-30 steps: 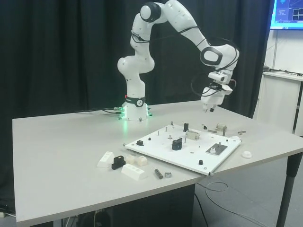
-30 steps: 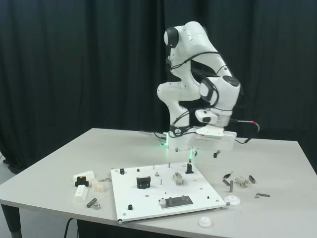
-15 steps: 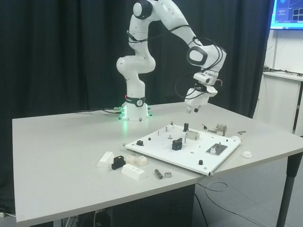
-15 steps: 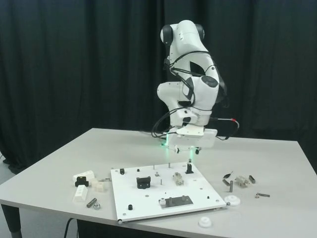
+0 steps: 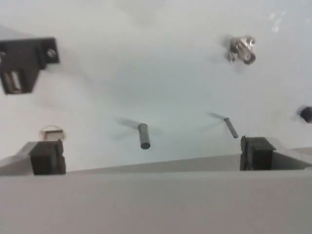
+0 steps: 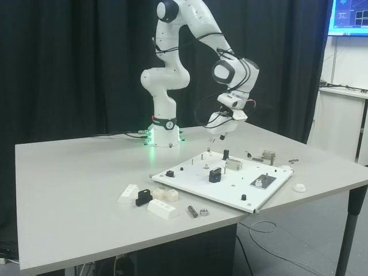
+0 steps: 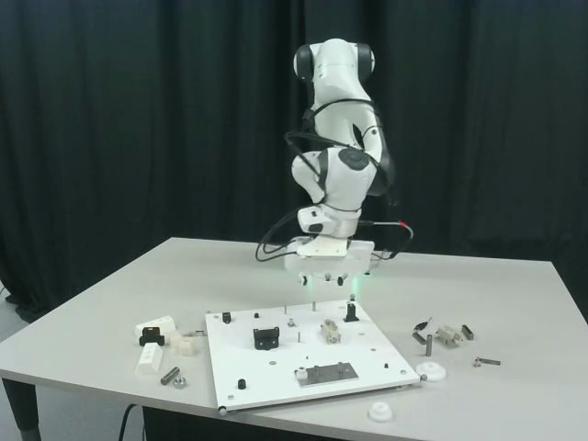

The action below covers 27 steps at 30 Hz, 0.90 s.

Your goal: Remove round peg 3.

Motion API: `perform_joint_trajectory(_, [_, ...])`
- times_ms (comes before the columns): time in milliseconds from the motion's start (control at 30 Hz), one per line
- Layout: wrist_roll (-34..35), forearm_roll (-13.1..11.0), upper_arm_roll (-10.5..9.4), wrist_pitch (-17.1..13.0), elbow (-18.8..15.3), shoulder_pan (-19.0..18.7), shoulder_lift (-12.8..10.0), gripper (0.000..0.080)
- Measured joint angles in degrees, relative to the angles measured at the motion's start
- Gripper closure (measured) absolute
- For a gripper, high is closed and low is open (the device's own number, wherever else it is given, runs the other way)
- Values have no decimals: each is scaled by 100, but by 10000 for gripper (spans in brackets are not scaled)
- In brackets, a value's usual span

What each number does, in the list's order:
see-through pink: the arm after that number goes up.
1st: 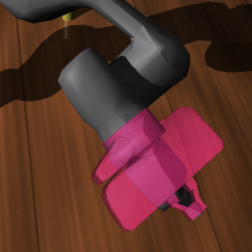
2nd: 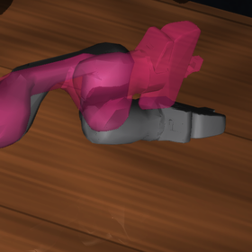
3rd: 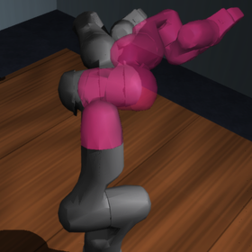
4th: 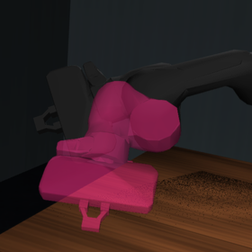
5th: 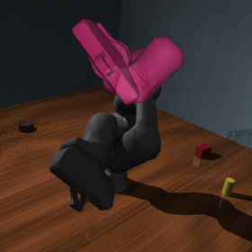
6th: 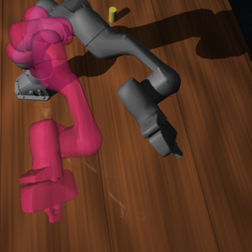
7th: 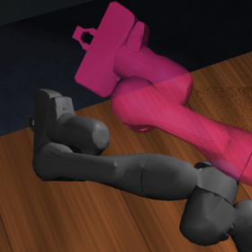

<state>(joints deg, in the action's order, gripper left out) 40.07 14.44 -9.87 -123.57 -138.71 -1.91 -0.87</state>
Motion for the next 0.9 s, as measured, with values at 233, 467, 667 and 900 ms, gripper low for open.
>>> perform_joint_trajectory(233, [-360, -147, 12, -270, -269, 305, 2, 3])
perform_joint_trajectory(467, [-481, -339, 80, -438, -422, 448, -34, 3])
perform_joint_trajectory(667, [-624, -463, 211, -527, -458, 455, -121, 3])
perform_joint_trajectory(900, [-871, -488, 305, -576, -483, 455, -262, 3])
